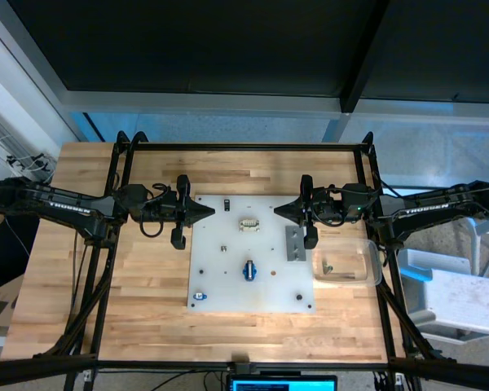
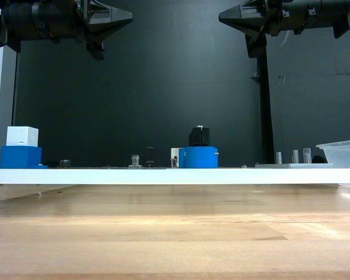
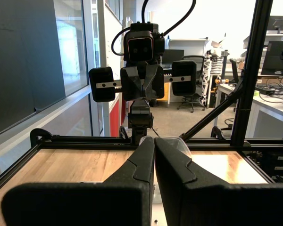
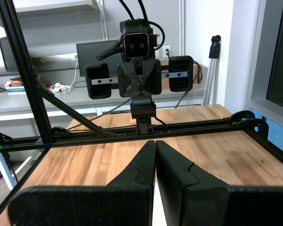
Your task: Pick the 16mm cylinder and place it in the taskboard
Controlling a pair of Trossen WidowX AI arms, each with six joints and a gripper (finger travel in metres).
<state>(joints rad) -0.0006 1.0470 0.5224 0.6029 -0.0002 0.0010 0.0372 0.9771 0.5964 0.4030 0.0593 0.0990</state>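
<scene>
High view is used first: the taskboard point(image 1: 220, 277) is seen lying flat in the middle of the wooden table point(image 1: 61, 261), with a blue connector point(image 1: 248, 270) and a grey metal block point(image 1: 296, 242) on it. Just beside its right edge a clear tray point(image 1: 359, 274) is set. A tiny grey thing is seen inside it, and this is taken to be the 16mm cylinder point(image 1: 329, 266), though it is too small for its shape to be made out. So the cylinder is not yet picked up, and no part of the task is seen to be done. The left gripper point(image 1: 205, 209) is held over the far left part of the board. The right gripper point(image 1: 281, 209) is held over the far right part, near the grey block. The two tips are pointed at each other with a gap between them. In the low view both are seen high above the board, well apart from everything on it. In the wrist views the fingers of each gripper are pressed together with nothing between them, so both are closed and empty. Every step is left to do. The right gripper, being nearer the tray, would likely have to be opened, lowered into the tray, closed on the cylinder and carried to a hole in the board. Which hole is meant cannot be told.
</scene>
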